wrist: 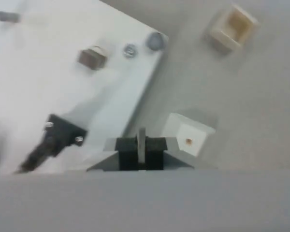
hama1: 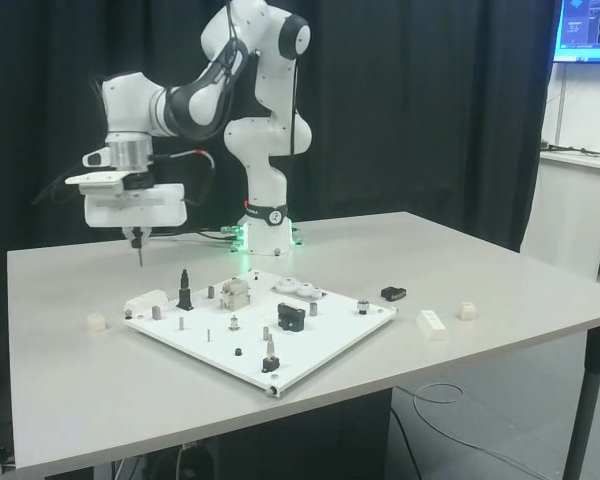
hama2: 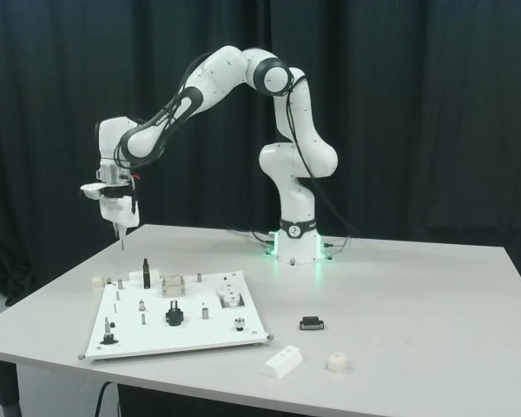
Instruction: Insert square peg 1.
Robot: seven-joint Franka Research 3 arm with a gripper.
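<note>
The pincer (hama1: 137, 240) was seen clenched, its black pads (wrist: 128, 153) pressed together with nothing of the task's held between them. The square peg (wrist: 188, 135), taken to be the white block, lay on the grey surface (hama1: 460, 270) just beside the far-left edge of the white board (hama1: 320, 345), touching it or nearly so. It also showed in the first room view (hama1: 147, 300). A small hollow cube (hama1: 96, 322) lay on the surface farther out from that same edge.

For the step in hand to be done well, the pincer would have to be released before any descent. It would then be centred over the peg and turned so that the pads met two flat, opposite faces, not corners. A low, square hold would probably be wanted, since a tilted peg could jam at its hole in the board. Which hole was meant could not be told.

The arm (hama2: 234, 74) was stretched far out from its base (hama2: 297, 248), the upper links arched high and the forearm sloped down towards the board's far-left edge. The wrist was held upright, and the pincer (hama2: 120, 233) pointed straight down, well above the surface and just outside that edge.
</note>
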